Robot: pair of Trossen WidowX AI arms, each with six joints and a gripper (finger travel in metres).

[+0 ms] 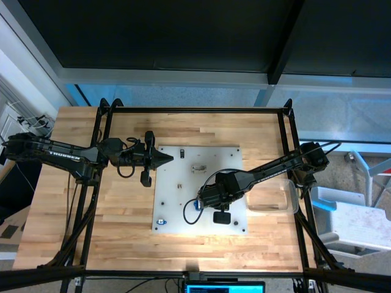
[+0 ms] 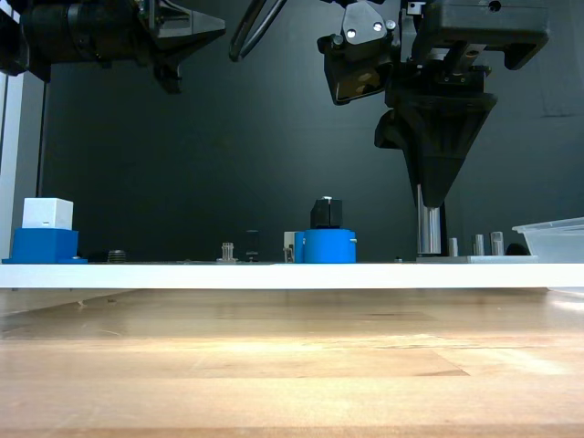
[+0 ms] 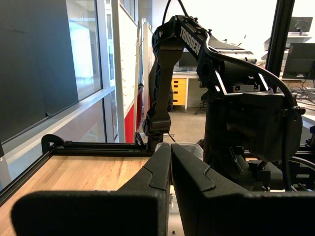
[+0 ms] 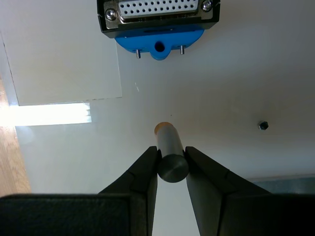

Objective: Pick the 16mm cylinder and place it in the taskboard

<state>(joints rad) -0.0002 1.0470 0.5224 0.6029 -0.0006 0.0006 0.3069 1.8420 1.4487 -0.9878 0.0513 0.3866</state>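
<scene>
Gripping the 16mm cylinder [image 4: 168,138] upright, your right claw [image 4: 171,155] holds it low over the taskboard [image 4: 236,73], around the middle and toward its near edge. Your left claw [image 3: 171,150] hangs pinched shut, high over the taskboard's far left corner.

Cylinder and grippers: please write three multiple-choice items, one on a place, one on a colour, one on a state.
1. Where is the cylinder? A in the bin; B between the right gripper's fingers; C on the wood.
2. What colour is the fitting? A red; B blue; C green.
3. The left gripper's fingers are: A shut; B wide open; C clamped on the cylinder.
Key: B, the fingers clamp it over the taskboard; B, it is plainly blue; A, the tips meet, empty, above the taskboard's left side.
</scene>
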